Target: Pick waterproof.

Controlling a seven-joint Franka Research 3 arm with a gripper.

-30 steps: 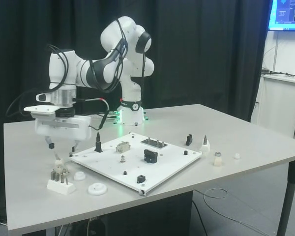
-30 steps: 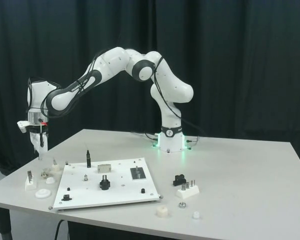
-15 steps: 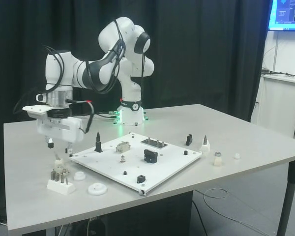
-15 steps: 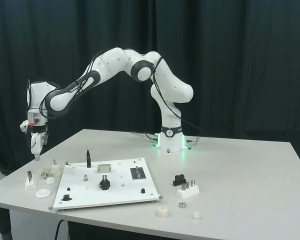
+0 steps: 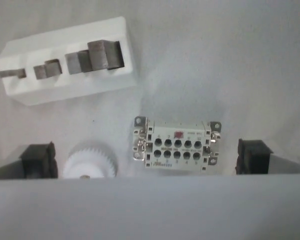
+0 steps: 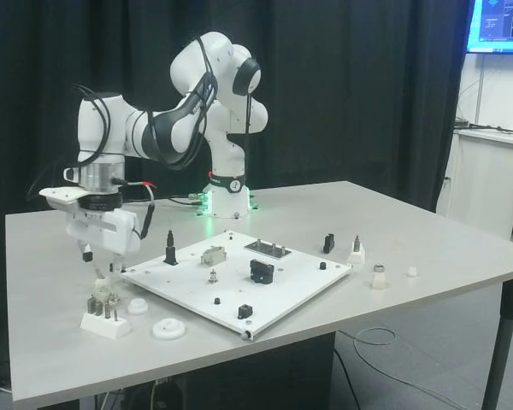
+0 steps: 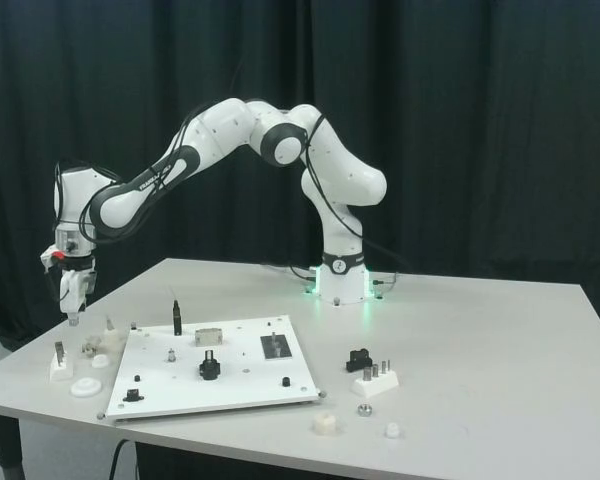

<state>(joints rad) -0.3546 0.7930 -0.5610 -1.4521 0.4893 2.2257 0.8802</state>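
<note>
Pincer (image 5: 145,158) hangs released above the grey table (image 6: 427,231), its 2 black fingertips (image 5: 37,160) spread wide apart and gripping nothing. Between those fingertips, seen from the wrist camera, lies the waterproof connector (image 5: 176,145), a pale rectangular block with 2 rows of round sockets and a small screw tab at each corner. It sits closer to 1 fingertip than the other, so the pincer is not centred over it. Just beside the connector, also within the fingertips' span, rests a white gear (image 5: 90,165). A little farther off stands a white holder block (image 5: 80,87) carrying 4 grey metal pieces of differing size.

In the first room view, the pincer (image 6: 98,256) hovers at about 9 o'clock from the white board (image 6: 282,286), just off its edge. Farther back, the arm's base (image 6: 227,201) glows green at 12 o'clock.

The step in hand looks like the approach, with the grasp not yet made. The next move likely calls for shifting sideways to centre on the connector, clearing the gear, then descending and closing across the connector's body.
</note>
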